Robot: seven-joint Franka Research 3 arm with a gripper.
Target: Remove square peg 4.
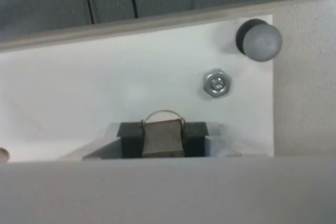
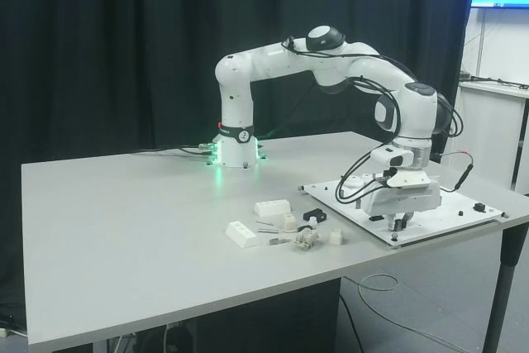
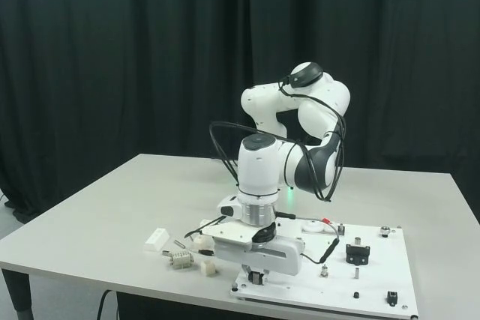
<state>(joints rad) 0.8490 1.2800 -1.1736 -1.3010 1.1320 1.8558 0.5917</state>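
Observation:
In the wrist view a small square peg [image 1: 164,139] sits between my two black fingers [image 1: 131,137], with a thin wire loop just behind it. My gripper [image 1: 164,141] is shut on this peg, right over the white board [image 1: 79,93]. From the room views the gripper [image 2: 400,219] [image 3: 256,276] is down at the board's [image 2: 463,204] [image 3: 375,279] near front corner. Whether the peg's foot is still in its hole is hidden by the gripper body.
On the board, a hex nut [image 1: 217,84] and a black round knob [image 1: 259,40] lie beyond the peg. Black fixtures [image 3: 357,252] stand further along the board. Loose white blocks [image 2: 272,207] [image 2: 241,233] [image 3: 157,238] and small parts [image 2: 305,240] lie on the grey table beside it.

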